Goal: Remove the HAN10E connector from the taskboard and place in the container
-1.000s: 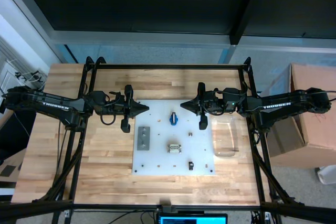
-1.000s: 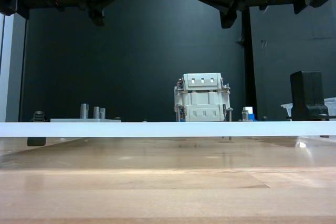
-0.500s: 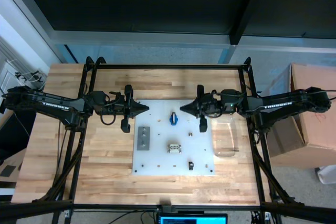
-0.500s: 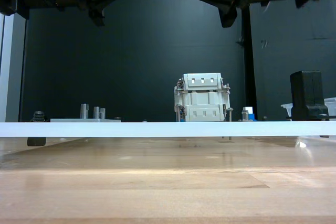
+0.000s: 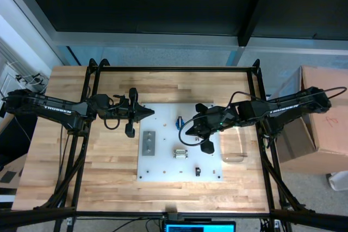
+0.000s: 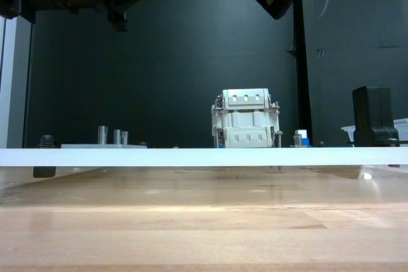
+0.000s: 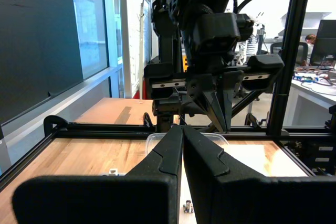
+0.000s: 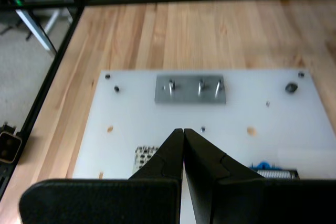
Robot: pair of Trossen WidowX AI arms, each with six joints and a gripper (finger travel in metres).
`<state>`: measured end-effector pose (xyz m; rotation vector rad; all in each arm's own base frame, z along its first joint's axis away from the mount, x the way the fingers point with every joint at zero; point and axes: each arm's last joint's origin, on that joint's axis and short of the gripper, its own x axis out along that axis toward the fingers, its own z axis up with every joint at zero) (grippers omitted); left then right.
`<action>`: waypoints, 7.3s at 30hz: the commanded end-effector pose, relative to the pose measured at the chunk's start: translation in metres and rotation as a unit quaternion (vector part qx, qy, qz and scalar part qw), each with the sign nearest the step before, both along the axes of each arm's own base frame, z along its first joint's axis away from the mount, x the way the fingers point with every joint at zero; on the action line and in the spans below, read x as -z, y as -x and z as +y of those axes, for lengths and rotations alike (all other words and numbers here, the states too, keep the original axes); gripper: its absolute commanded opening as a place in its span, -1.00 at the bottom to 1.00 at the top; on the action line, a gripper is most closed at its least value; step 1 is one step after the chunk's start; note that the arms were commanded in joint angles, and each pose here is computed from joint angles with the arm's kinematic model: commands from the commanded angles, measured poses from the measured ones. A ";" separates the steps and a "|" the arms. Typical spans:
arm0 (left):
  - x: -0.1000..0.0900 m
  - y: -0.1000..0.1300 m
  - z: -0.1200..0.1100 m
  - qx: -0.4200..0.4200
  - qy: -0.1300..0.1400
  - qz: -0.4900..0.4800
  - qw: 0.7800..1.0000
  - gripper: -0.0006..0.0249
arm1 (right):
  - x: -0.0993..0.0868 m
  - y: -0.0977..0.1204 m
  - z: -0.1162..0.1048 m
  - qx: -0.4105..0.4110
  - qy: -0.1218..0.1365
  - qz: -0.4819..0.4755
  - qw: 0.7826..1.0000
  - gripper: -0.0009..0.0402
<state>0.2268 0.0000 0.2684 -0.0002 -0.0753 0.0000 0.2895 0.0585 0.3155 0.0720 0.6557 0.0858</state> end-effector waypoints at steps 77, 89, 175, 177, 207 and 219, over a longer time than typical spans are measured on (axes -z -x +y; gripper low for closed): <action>0.000 0.000 0.000 0.000 0.000 0.000 1.000 -0.95 | 0.087 -0.129 0.064 -0.034 0.062 0.267 0.961 0.40; 0.000 0.000 0.000 0.000 0.000 0.000 1.000 -0.95 | 0.103 -0.137 0.065 -0.030 0.062 0.275 0.959 0.04; 0.000 0.000 0.000 0.000 0.000 0.000 1.000 -0.95 | 0.052 -0.099 0.056 0.034 0.029 0.319 0.947 0.10; 0.000 0.000 0.000 0.000 0.000 0.000 1.000 -0.95 | 0.056 -0.102 0.057 0.038 0.028 0.322 0.945 0.20; 0.000 0.000 0.000 0.000 0.000 0.000 1.000 -0.95 | 0.105 -0.120 0.063 0.022 0.039 0.368 0.929 0.15; 0.000 0.000 0.000 0.000 0.000 0.000 1.000 -0.95 | 0.103 -0.120 0.062 0.013 0.039 0.365 0.930 -0.54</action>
